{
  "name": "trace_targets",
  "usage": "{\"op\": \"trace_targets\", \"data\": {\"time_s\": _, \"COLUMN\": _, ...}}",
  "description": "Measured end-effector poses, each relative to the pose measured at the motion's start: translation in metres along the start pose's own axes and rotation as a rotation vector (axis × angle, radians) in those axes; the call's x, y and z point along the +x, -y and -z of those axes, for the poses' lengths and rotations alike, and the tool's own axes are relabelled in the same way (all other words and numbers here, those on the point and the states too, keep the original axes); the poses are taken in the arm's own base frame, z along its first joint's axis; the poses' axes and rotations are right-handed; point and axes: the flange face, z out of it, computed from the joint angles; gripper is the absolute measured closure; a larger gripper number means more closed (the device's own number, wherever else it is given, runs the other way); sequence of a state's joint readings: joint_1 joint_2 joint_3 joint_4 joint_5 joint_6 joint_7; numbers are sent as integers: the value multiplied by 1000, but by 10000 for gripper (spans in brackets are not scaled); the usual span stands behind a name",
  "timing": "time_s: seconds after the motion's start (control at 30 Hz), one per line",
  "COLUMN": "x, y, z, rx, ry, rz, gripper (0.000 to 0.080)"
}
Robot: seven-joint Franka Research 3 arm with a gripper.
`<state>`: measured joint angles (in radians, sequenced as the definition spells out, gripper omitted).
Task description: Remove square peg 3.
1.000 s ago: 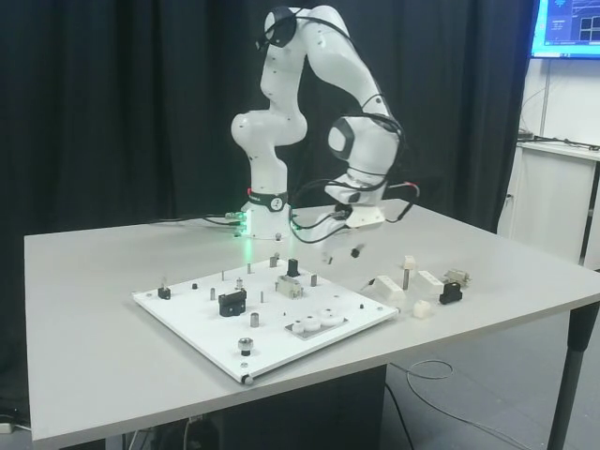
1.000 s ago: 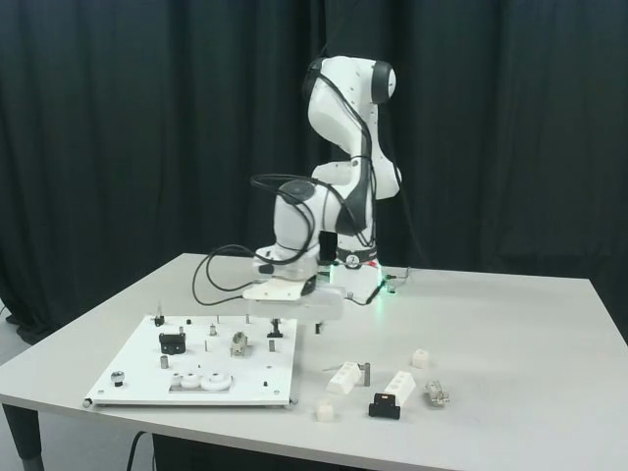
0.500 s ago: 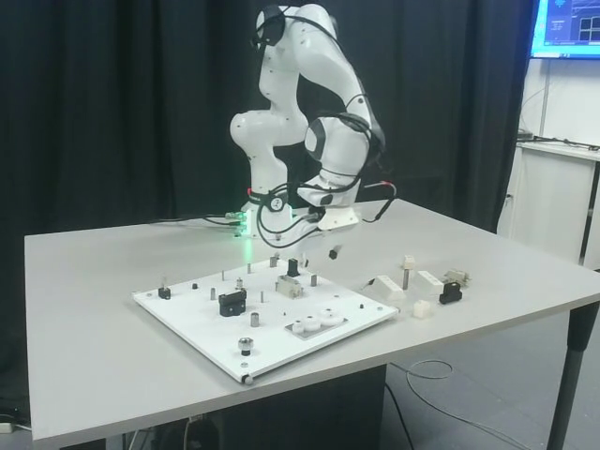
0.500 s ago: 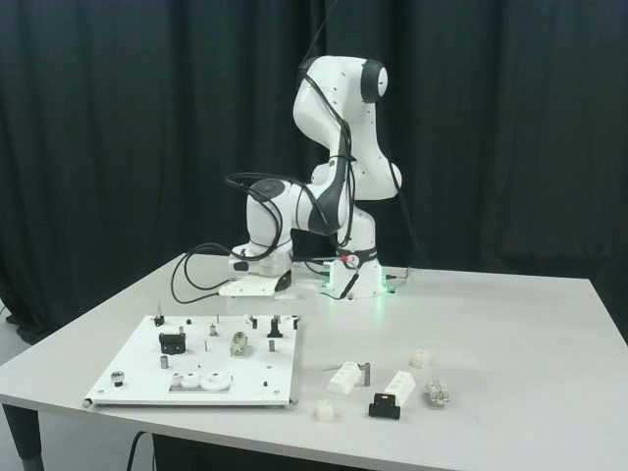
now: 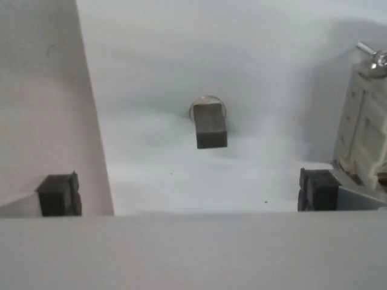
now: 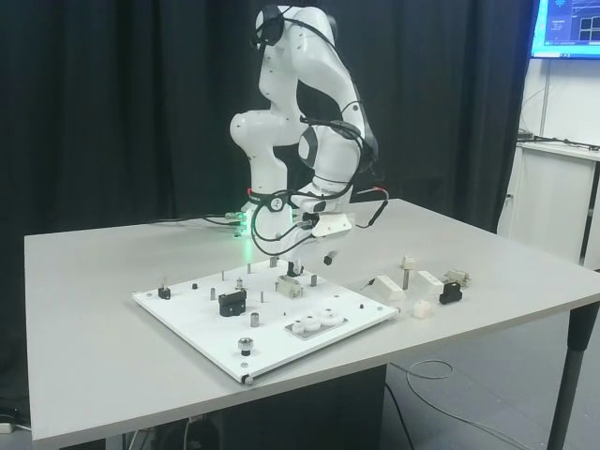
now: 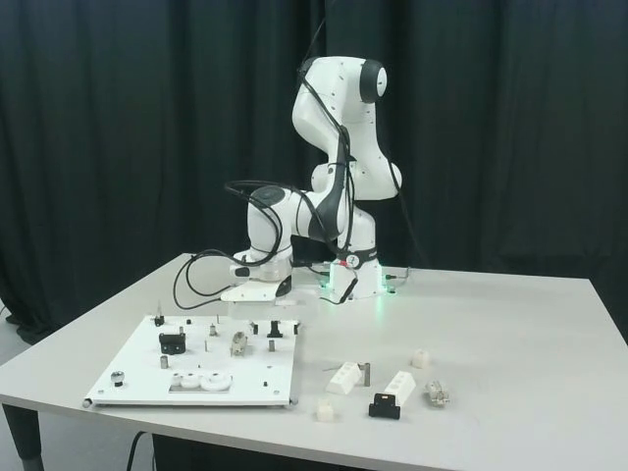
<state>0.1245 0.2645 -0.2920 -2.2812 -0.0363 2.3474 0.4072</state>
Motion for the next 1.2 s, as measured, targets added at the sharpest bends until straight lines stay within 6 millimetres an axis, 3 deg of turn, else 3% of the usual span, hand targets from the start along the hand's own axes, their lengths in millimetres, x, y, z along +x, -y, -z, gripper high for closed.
{"op": "trace_targets", "data": {"time_s": 1.2, "x": -5, "y": 7, "z": -25, "rx": 52, "ry": -58, "rz": -14, "gripper": 3}}
